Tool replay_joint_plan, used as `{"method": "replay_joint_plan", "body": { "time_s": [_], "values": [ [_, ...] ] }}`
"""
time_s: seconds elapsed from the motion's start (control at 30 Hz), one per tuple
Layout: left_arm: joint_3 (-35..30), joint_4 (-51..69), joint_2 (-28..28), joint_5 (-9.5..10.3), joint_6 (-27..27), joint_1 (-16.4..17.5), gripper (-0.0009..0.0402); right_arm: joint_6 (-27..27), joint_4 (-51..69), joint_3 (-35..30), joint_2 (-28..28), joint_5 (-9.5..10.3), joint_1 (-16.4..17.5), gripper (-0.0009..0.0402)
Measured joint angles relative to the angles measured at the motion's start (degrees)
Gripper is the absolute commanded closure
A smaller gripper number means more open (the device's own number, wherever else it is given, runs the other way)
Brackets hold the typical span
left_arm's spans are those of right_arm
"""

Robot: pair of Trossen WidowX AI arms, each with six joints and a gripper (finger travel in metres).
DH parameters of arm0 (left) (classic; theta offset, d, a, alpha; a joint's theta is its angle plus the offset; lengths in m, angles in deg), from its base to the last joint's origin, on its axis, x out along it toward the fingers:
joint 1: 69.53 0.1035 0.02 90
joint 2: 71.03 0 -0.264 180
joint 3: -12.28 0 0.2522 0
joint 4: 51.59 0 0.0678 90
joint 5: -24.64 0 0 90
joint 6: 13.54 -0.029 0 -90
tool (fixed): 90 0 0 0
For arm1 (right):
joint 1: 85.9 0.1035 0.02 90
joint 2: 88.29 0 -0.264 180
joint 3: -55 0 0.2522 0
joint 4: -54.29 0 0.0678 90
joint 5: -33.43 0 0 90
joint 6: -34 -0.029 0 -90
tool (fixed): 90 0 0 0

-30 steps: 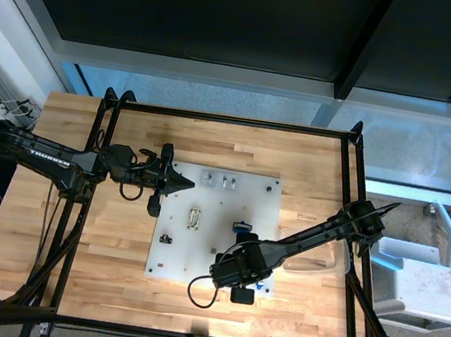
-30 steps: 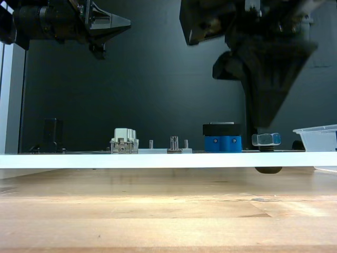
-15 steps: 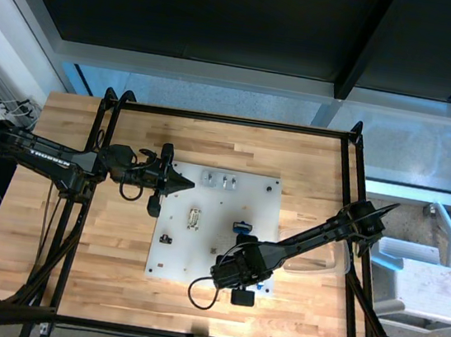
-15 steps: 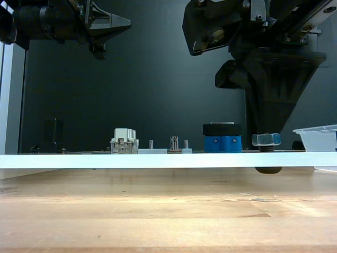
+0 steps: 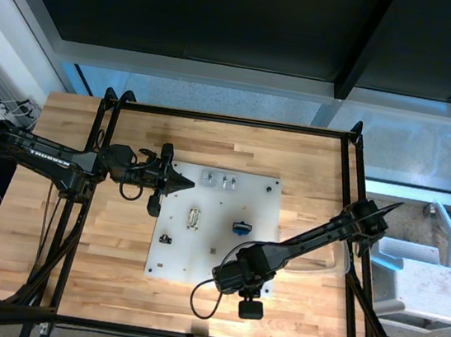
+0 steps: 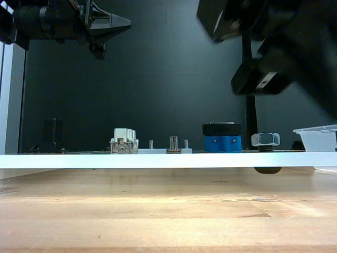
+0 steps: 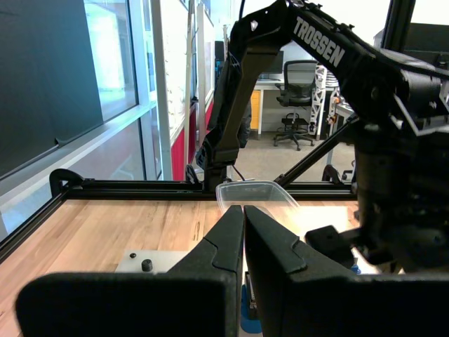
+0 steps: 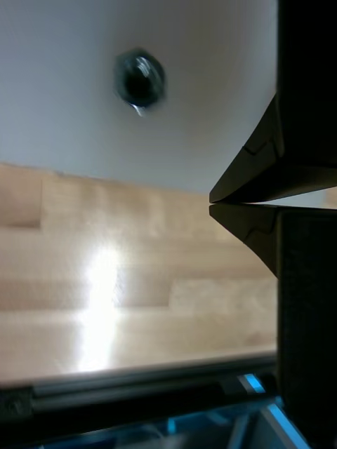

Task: Pick the M12 fastener and fasten on the M12 threads

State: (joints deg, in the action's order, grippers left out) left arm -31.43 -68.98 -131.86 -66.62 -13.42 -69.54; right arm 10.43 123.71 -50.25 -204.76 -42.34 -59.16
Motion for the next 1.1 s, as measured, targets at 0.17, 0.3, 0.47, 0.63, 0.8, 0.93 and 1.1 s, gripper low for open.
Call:
{"method": "replay_joint_plan", "body": {
  "time_s": [0.17, 0.3, 0.47, 0.63, 0.8, 0.93, 1.1],
  "values": [
    [0.0, 0.0, 0.0, 0.02, 0.0, 0.0, 0.0393, -0.2, 0.8, 0.0, 0.1, -3.26, -0.2, 0.0393],
    [0.0, 0.0, 0.0, 0.02, 0.0, 0.0, 0.0393, -1.5, 0.9, 0.0, 0.5, -8.72, 0.0, 0.0393],
    [0.0, 0.0, 0.0, 0.02, 0.0, 0.0, 0.0393, -2.2, 1.7, -0.6, 0.9, -14.38, -0.3, 0.0393],
    [0.0, 0.0, 0.0, 0.02, 0.0, 0.0, 0.0393, -3.1, 1.2, -0.6, -0.1, -17.25, -0.3, 0.0393],
    [0.0, 0.0, 0.0, 0.02, 0.0, 0.0, 0.0393, -3.3, 0.0, -0.5, -1.0, -17.27, -0.3, 0.0393],
    [0.0, 0.0, 0.0, 0.02, 0.0, 0.0, 0.0393, -3.5, -0.2, -0.6, -1.1, -15.3, -0.2, 0.0393],
    [0.0, 0.0, 0.0, 0.02, 0.0, 0.0, 0.0393, -0.1, -0.2, -1.0, -1.0, 2.75, -0.3, 0.0393]
  ]
}}
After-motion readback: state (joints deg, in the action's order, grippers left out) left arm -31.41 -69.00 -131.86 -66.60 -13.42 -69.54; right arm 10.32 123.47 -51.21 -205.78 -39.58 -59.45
